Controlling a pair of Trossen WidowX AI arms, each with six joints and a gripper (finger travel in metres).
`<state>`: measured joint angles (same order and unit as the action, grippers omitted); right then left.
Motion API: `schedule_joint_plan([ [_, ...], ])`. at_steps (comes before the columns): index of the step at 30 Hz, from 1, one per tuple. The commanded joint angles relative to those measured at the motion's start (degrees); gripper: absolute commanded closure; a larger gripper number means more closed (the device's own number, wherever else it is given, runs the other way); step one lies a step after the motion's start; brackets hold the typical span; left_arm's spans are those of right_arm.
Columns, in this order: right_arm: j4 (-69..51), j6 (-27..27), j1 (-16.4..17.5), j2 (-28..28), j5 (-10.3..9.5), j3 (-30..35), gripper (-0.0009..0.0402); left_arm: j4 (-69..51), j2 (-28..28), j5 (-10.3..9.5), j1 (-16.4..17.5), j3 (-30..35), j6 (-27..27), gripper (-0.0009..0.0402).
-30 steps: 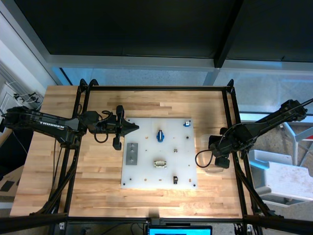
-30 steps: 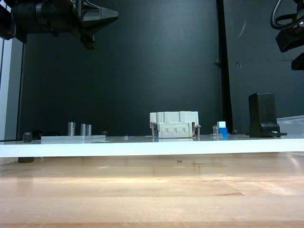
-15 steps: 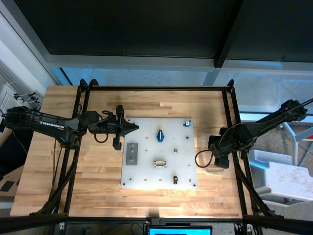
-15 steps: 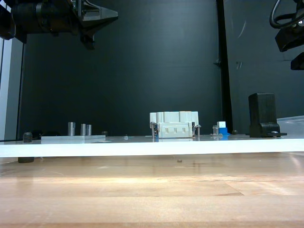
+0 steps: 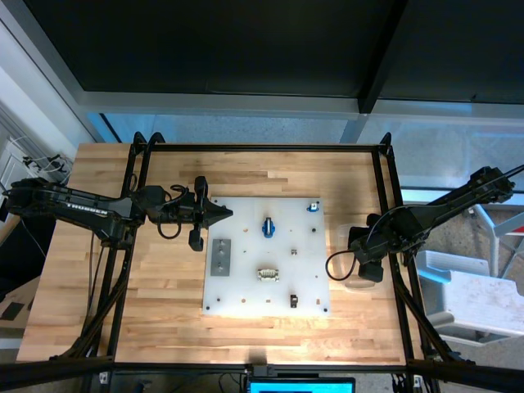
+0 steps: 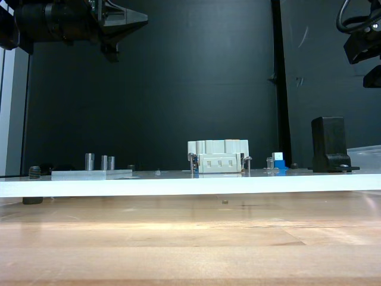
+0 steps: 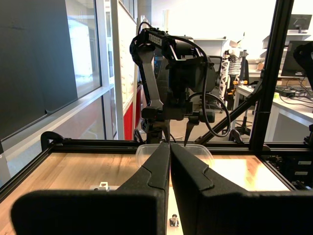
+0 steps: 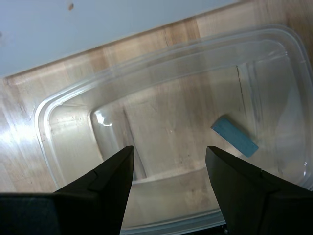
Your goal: Pick the 16mm bar from the taskboard and place it in the container
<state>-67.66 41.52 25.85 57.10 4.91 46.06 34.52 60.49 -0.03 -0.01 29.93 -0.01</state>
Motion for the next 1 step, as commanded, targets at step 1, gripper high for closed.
schedule_joint_plan([
  [1, 0.31, 0.07, 0.02, 0.02, 0.00, 0.02, 0.0189, 0.02, 0.00, 0.02, 0.00, 0.02, 0.00, 0.0393],
])
